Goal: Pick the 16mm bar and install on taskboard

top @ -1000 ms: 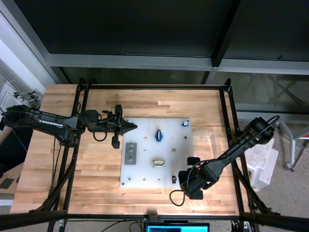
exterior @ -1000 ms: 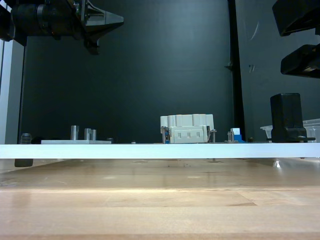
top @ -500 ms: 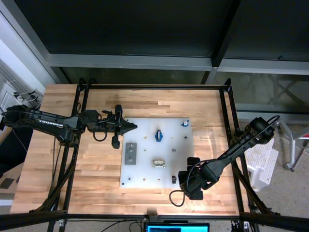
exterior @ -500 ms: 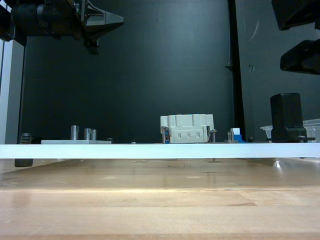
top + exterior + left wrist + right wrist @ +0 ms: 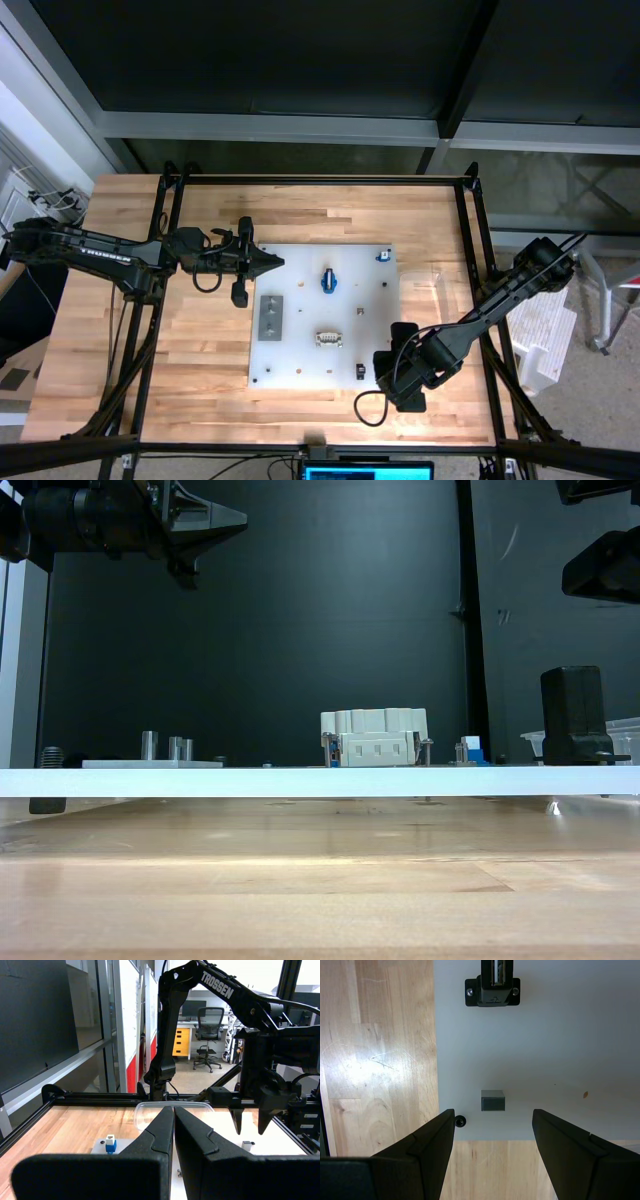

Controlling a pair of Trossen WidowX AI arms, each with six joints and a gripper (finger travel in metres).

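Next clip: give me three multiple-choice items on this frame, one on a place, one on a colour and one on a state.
1. The right gripper hangs over which part of the taskboard? A far left corner; B near right corner; C dead centre.
2. The knob mid-board is: A red; B yellow; C blue.
3. The left gripper has its fingers: A shut; B spread wide; C gripping a part.
Answers: B, its wrist view shows open fingers above the board's corner and the wood beyond; C, it shows blue from above; A, hovering above the board's far left edge, its fingers lie together.
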